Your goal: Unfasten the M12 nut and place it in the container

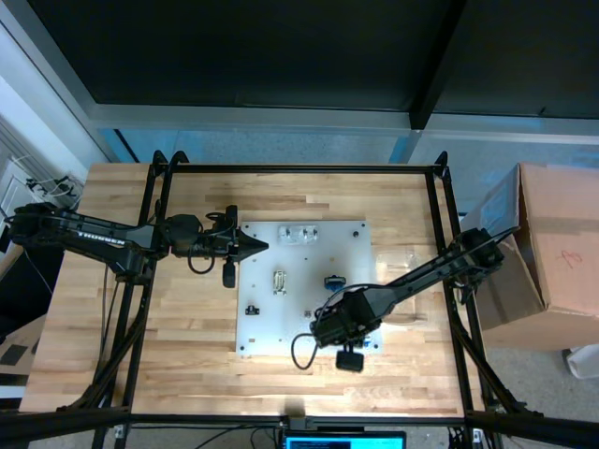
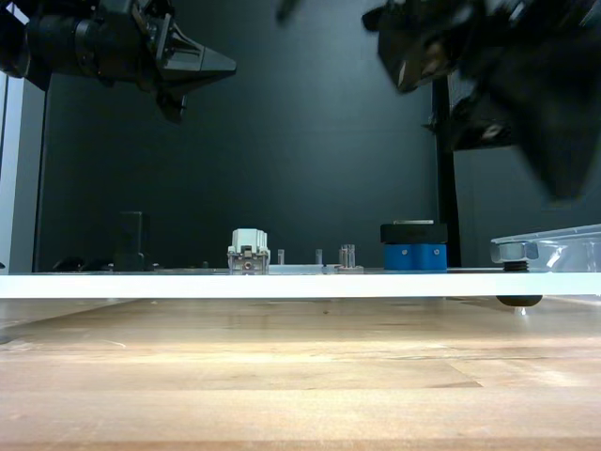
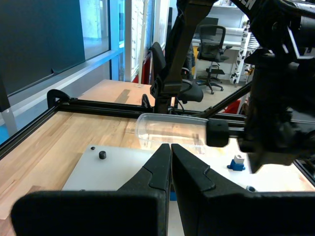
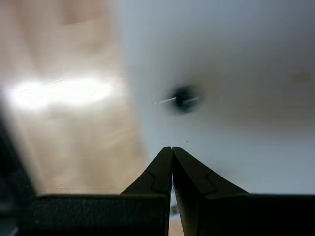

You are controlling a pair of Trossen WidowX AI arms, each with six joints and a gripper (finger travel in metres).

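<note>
- The right gripper (image 4: 172, 148) has its two fingers pressed flat together right to the tips, with nothing between them. It hangs above the near right part of the white board (image 1: 267, 323).
- The M12 nut (image 2: 514, 251) sits on its stud, apart from that gripper. In the low view it lies at board level, well below the gripper's blurred bulk and further toward the table's right edge.
- Just beneath the nut, a thin band of the black stud (image 2: 515, 267) shows.
- The clear container (image 2: 563, 235) stands behind the nut, also lower than the right gripper.
- Ahead of the right gripper's tips there is a small dark spot (image 4: 183, 98) on the board, too blurred to name.
- The left gripper (image 1: 262, 246) is likewise closed tip to tip on nothing, above the board's left edge. The nut lies well apart from it, across the board toward the near right.
</note>
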